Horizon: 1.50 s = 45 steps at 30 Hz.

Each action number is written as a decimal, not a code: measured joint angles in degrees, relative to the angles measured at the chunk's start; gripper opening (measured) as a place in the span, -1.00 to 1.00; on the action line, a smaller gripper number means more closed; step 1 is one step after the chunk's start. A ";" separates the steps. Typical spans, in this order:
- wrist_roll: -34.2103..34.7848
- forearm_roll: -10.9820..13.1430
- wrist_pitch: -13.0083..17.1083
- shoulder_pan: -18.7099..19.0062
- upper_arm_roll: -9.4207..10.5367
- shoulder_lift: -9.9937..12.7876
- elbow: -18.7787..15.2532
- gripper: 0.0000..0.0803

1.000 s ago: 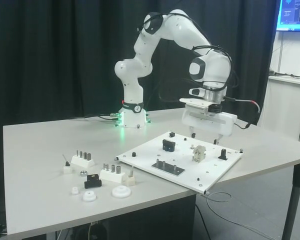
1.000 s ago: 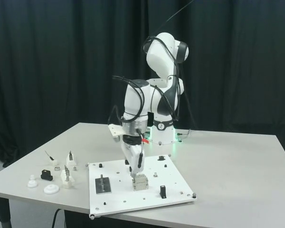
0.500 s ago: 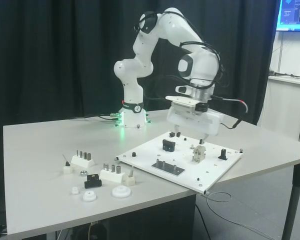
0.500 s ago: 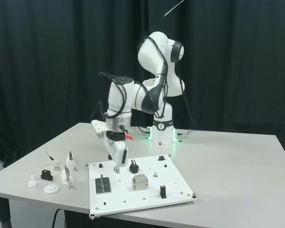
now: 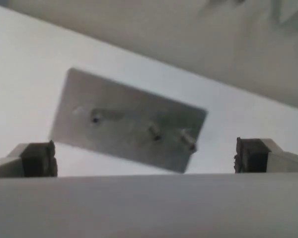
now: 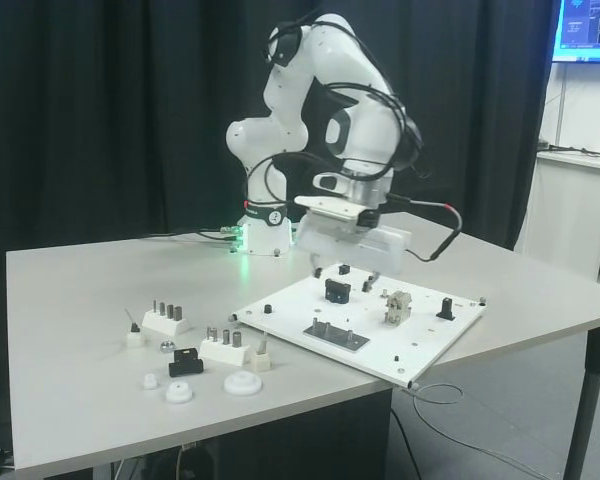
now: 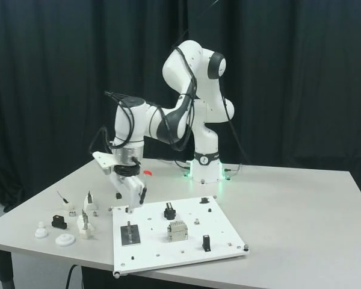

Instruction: Pick BNC.

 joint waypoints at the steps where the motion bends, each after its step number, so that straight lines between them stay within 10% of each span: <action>1: -0.75 0.00 0.00 -0.41 0.00 -0.01 -0.06 0.99; 24: -22.62 0.94 1.13 -9.21 -0.13 -3.32 -5.27 0.99; 45: -48.87 10.43 7.67 -13.40 -4.26 -4.48 -12.76 0.99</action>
